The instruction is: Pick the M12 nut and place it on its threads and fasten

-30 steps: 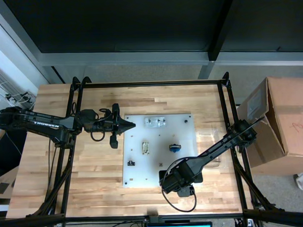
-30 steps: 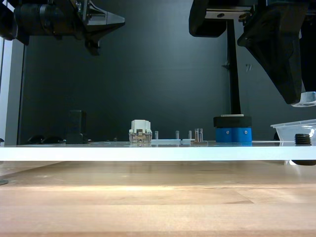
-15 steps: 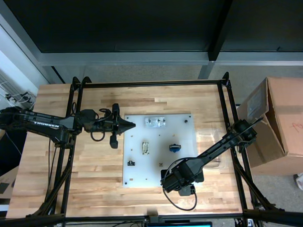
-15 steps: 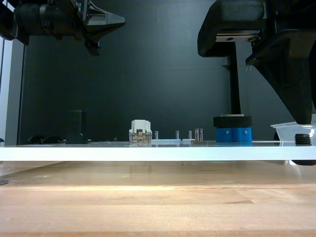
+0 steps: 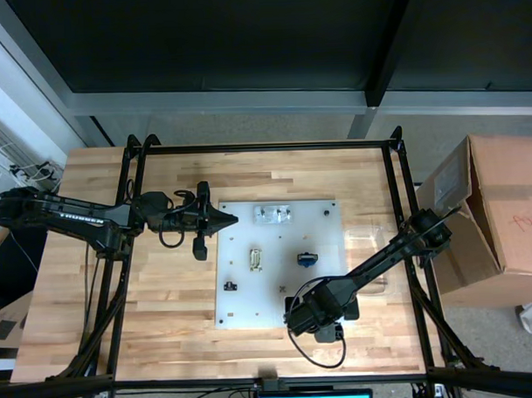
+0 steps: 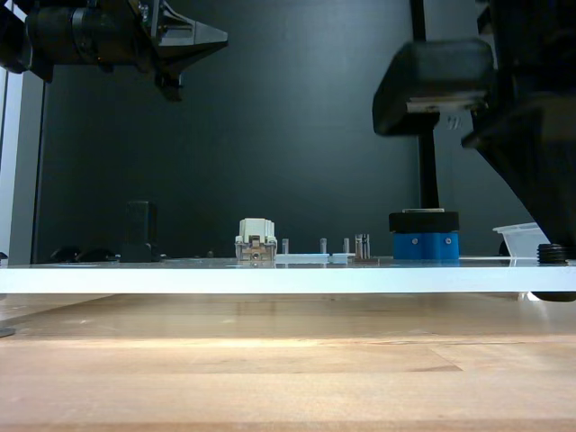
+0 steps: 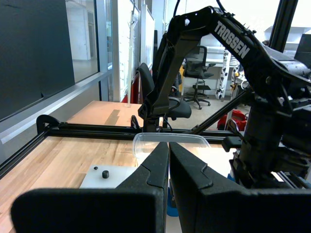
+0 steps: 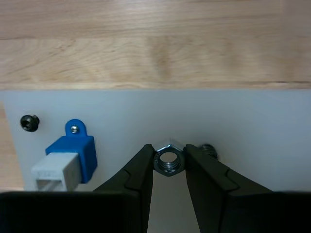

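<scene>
- At the lower right of the overhead frame, over the near right edge of the white board [image 5: 244,311], the right gripper [image 8: 168,154] pointed straight down. Its fingers pinched the small silver nut [image 8: 168,162] by its flats, hole upward, probably so it could drop squarely over the threads.
- The nut hung just beside the black stud [image 8: 208,150], not on it. The stud's ribs showed bare at the right edge of the level frame.
- Farther in stood a blue block [image 5: 307,260], with a clear tray [image 5: 372,241] off the board's right side.
- At mid left, the left gripper [image 5: 225,220] hovered high by the board's far left edge. Its fingers were pressed together on nothing, seemingly parked clear of the work.
</scene>
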{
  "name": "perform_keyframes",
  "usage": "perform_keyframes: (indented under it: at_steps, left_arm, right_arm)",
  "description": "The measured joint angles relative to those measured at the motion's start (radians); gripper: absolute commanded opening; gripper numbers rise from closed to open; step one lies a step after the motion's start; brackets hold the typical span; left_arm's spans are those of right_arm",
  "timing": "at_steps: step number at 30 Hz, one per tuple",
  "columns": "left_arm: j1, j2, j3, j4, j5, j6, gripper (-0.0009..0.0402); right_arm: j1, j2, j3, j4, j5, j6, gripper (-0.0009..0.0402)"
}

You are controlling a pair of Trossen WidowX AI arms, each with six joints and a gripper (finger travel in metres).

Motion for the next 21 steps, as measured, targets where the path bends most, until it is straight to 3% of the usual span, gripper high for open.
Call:
perform_keyframes:
  at_steps: [21]
  left_arm:
    - [0.000,0.000,0.000,0.000,0.000,0.000,0.0000]
  right_arm:
    - [-0.001,-0.014,-0.032,0.038,-0.008,0.006,0.0027]
